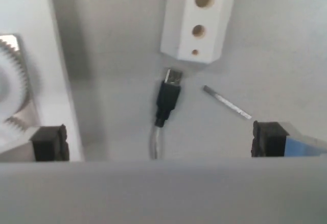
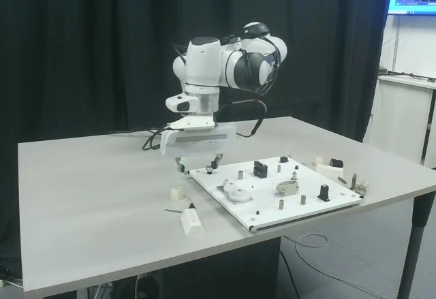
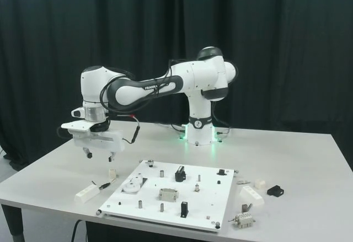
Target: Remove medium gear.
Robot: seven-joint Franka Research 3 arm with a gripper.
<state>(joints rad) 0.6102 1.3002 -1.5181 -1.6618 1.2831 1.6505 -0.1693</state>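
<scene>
Jaws stand wide and hold nothing, hanging in the air over the tabletop (image 2: 88,176) just off the white board's (image 3: 215,209) edge. On that board, near the edge, lies the medium gear (image 3: 131,186), apart from the gripper (image 3: 100,155). Below the gripper lie a USB plug (image 1: 168,95) and a white block (image 1: 198,17).

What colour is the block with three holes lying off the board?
White. The wrist view shows the block best, beside the black USB plug.

Arm outstretched; tool (image 1: 158,141) points down, fingers apart.
</scene>
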